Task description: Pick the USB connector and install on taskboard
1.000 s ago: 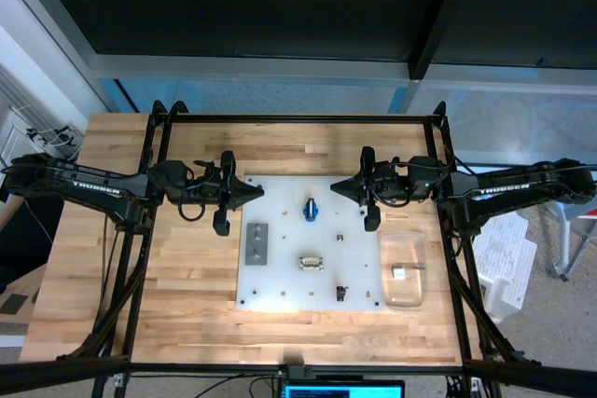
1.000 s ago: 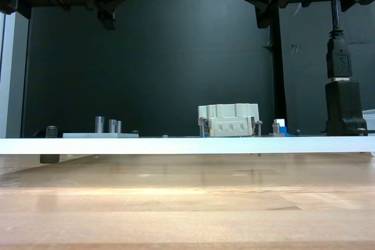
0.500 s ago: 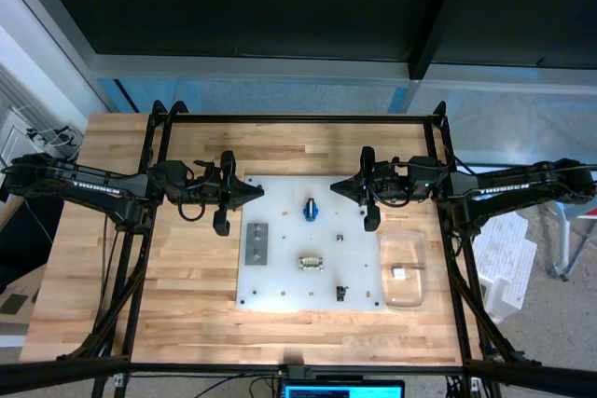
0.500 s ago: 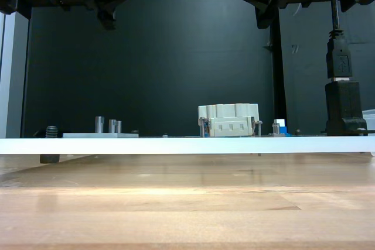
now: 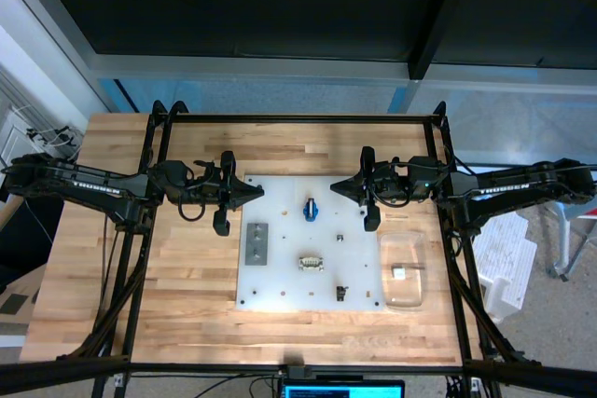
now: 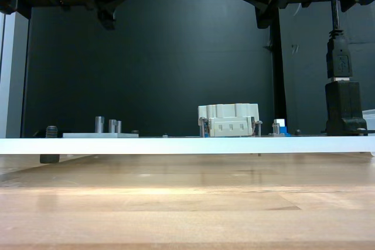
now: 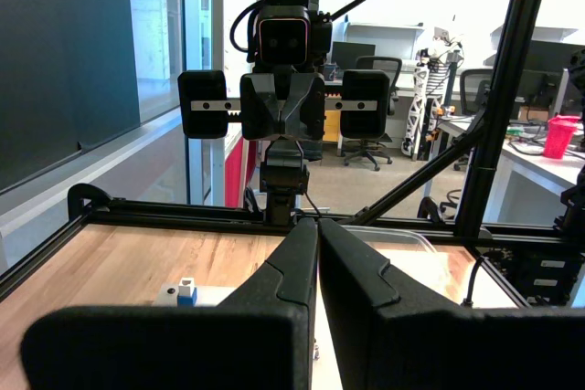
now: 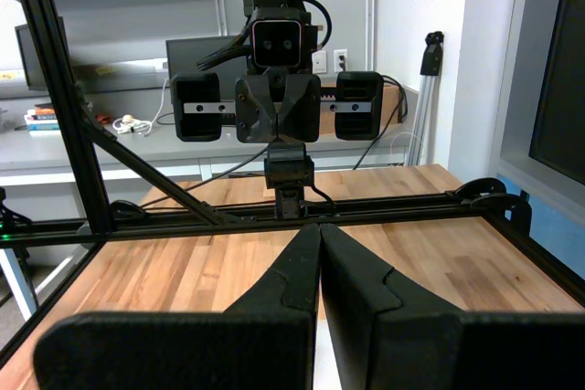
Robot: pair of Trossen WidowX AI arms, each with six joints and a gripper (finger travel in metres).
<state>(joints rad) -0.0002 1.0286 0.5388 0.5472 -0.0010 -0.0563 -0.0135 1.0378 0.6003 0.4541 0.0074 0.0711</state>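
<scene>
Two grippers hang over the taskboard's (image 5: 280,277) far edge in the high view. The left gripper (image 5: 256,191) is at the far left corner and the right gripper (image 5: 340,186) is further right, their tips facing each other and well apart. The USB connector (image 5: 341,292) is a small dark speck on the taskboard near its near edge. A clear tray (image 5: 410,294) lies just beside the taskboard's right edge.

The low view adds what that one hides: the connector stands upright on the taskboard, with both grippers high above it.

Each wrist view shows its own jaws pressed together, holding nothing.
</scene>
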